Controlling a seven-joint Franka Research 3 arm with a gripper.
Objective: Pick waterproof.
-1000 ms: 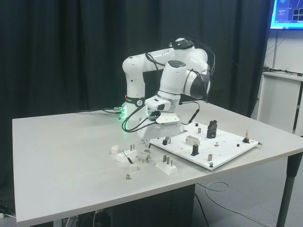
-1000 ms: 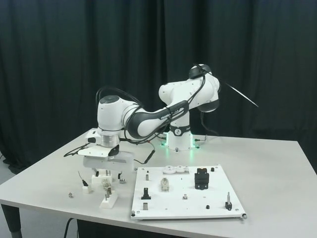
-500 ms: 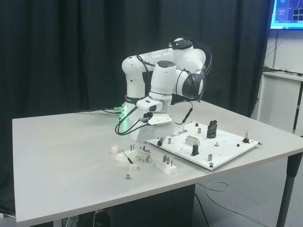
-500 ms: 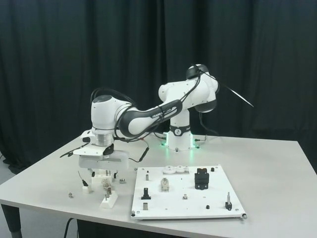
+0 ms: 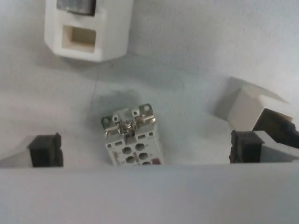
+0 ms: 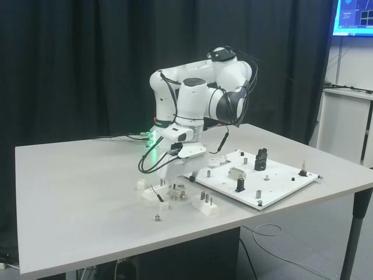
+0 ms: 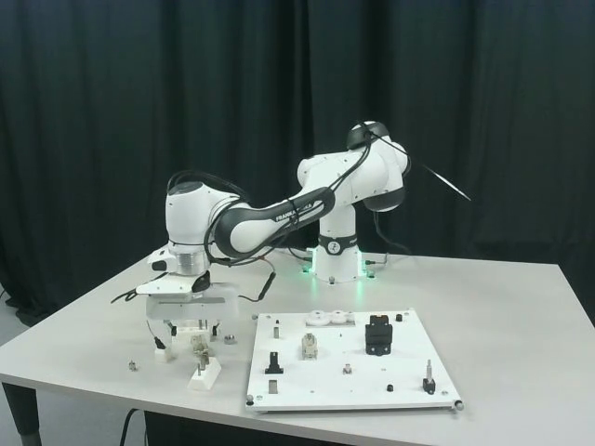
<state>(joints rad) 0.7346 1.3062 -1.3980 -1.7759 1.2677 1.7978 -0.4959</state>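
Waterproof connector [image 5: 133, 137] is lying on the grey counter [image 5: 196, 42] between the released jaws of the gripper [image 5: 145, 150], its long axis running from 11 toward 5 o'clock, slightly skewed against the jaws' closing line.

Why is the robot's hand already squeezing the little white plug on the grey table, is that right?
Not quite. In the wrist view the gripper is open: its black fingers stand apart on either side of the white plug, not touching it. The plug does lie on the grey table.
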